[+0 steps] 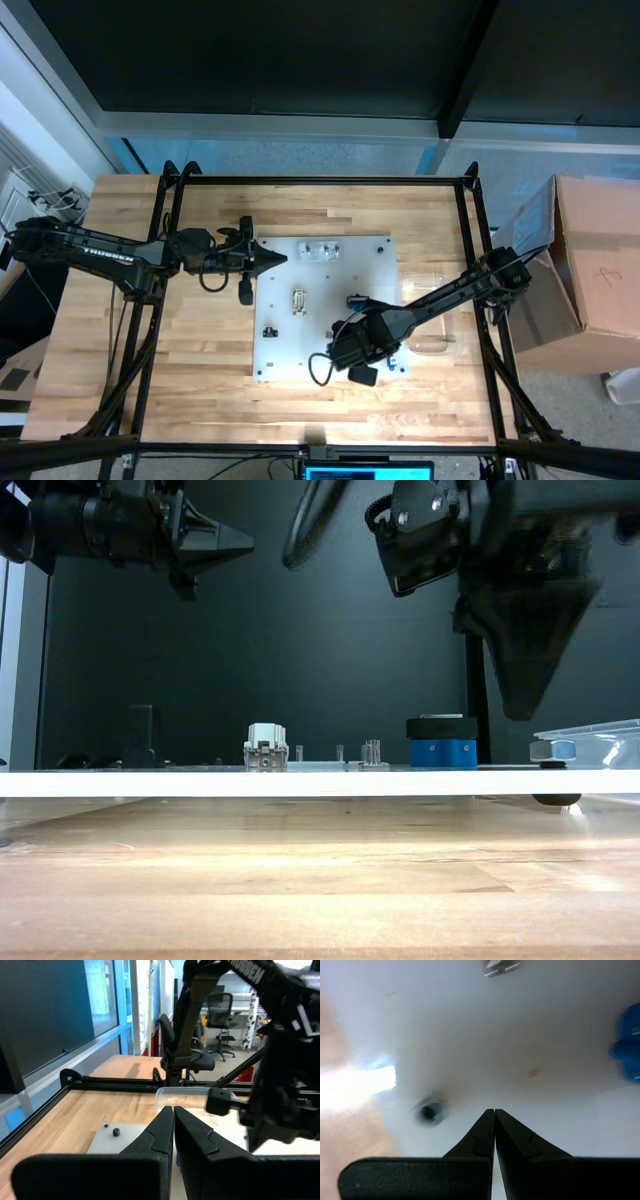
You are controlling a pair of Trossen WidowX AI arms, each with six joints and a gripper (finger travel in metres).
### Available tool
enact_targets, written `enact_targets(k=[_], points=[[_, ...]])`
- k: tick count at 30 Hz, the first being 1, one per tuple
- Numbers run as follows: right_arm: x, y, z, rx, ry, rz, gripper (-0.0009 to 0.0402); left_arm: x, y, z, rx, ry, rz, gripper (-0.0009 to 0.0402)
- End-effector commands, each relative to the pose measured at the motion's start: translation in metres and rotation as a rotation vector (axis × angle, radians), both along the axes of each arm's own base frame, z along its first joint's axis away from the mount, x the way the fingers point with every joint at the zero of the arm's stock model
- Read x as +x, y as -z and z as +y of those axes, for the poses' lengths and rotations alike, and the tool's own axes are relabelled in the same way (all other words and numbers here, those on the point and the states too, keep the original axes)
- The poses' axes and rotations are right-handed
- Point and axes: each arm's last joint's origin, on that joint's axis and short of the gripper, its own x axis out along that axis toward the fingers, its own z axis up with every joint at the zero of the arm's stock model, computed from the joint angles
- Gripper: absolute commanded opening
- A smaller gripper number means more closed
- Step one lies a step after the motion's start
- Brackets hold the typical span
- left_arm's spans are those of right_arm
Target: Unfasten the M12 nut and place it in the container
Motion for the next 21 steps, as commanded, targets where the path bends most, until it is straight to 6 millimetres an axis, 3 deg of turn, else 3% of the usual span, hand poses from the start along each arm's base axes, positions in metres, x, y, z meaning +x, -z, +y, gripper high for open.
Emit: enact_targets(k=[1,5,8,17,21], points=[[0.002,-0.015,0.005,0.115,-0.015,-0.013,0.0000,0.000,-0.001,0.000,0.001,-0.005,-0.007,0.0000],[0.004,-0.029,0.011,0.266,-0.054,0.001,0.0000,0.000,0.001,0.000,0.000,0.004,0.006,0.0000],[0.006,-0.031,0.012,0.271,-0.094,-0.007,0.0000,0.000,0.001,0.000,0.000,0.003,0.006,0.0000],[0.006,0.012,0.012,0.216,-0.211,0.076,0.0000,0.000,0.001,0.000,0.000,0.000,0.007,0.0000],[0.007,0.022,0.012,0.218,-0.215,0.067,0.0000,0.000,0.001,0.000,0.000,0.000,0.012,0.0000]])
